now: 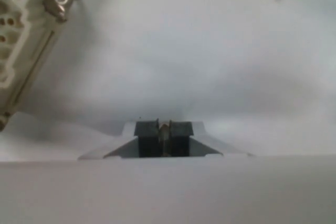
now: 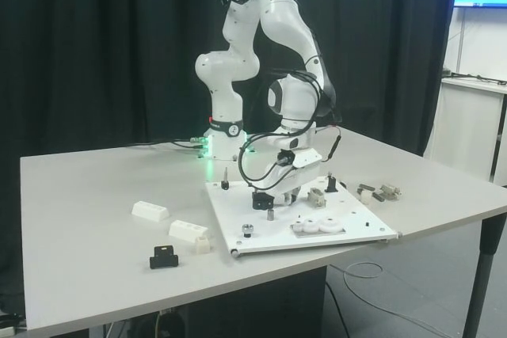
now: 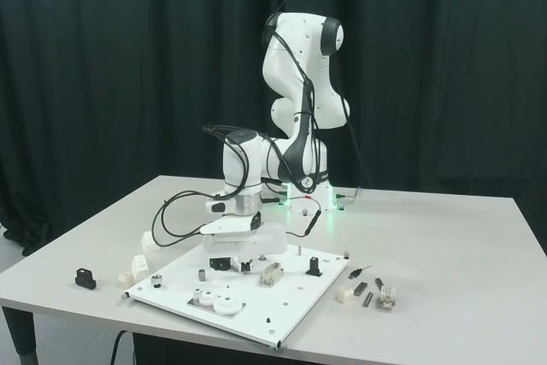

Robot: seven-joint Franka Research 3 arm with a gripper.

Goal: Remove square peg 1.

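Peg (image 1: 164, 136) sits pinched between the black fingertips of the gripper (image 1: 164, 139), a thin upright sliver standing along the fingers' own line. The gripper is clenched on it, low over the middle of the white board (image 2: 348, 235). From where I stand, the way out looks straight up, away from the board; the connector (image 1: 21, 35) lies off to one side.

We set both room cameras well back, at opposite corners of the table (image 2: 95, 219), each facing the arm (image 2: 261, 53) and sharing the white board (image 3: 291, 309). The wrist camera looked down from close above that board, past a connector (image 1: 21, 40).
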